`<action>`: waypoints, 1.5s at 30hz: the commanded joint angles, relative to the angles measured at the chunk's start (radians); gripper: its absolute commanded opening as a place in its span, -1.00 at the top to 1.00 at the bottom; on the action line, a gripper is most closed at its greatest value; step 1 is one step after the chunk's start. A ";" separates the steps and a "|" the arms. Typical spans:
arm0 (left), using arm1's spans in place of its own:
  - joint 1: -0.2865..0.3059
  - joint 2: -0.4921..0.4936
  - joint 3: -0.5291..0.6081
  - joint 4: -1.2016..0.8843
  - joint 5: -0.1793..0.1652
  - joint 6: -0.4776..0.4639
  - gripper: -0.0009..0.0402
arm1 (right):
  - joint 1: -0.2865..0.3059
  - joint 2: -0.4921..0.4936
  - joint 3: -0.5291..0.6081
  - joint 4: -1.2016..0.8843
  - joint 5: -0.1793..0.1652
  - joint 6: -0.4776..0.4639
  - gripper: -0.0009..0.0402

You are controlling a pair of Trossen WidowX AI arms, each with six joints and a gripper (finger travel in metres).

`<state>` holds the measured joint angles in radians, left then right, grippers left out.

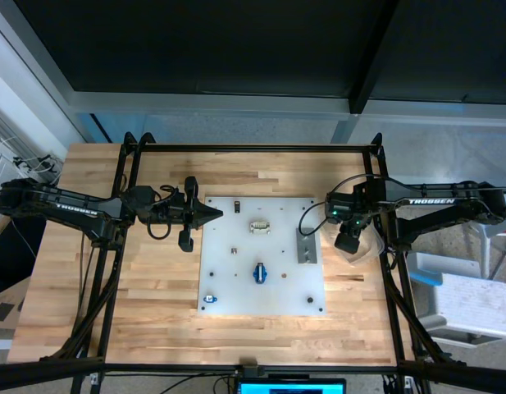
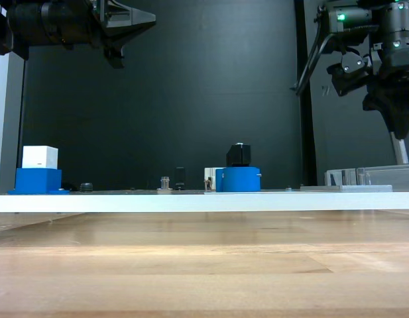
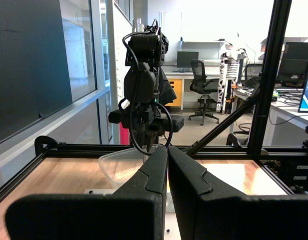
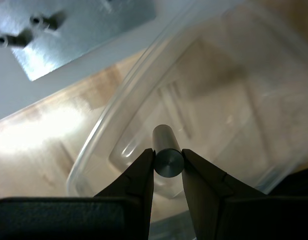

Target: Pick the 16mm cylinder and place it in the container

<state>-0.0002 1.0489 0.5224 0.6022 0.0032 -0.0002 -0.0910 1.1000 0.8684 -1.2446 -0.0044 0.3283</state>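
The right gripper (image 4: 167,153) is clamped on the 16mm cylinder (image 4: 167,159), a short dark metal rod pinched between the two black fingers (image 4: 139,175) with its flat end facing the wrist camera. It points down and hangs directly over the container (image 4: 101,132), a see-through tub whose rounded rim rings the cylinder from below. The low view shows this gripper raised well above board level. The tub sits on the wooden table (image 1: 154,312) just beside the right edge of the white task board (image 1: 236,279), near a grey metal plate (image 1: 307,245) with two screws. The left gripper (image 1: 211,212) hangs above the board's far left edge, pointing right, its fingers (image 3: 154,172) pressed together on nothing.
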 commanded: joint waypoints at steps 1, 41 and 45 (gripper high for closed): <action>0.000 0.000 0.000 0.000 0.000 0.000 0.96 | -0.006 0.001 -0.025 0.018 -0.023 0.001 0.79; 0.000 0.000 0.000 0.000 0.000 0.000 0.96 | -0.008 0.001 -0.172 0.165 -0.082 0.000 0.03; 0.000 0.000 0.000 0.000 0.000 0.000 0.96 | -0.007 -0.008 -0.146 0.158 -0.085 0.000 0.05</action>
<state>-0.0002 1.0489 0.5224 0.6022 0.0032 -0.0002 -0.0986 1.0981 0.7074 -1.0832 -0.0895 0.3275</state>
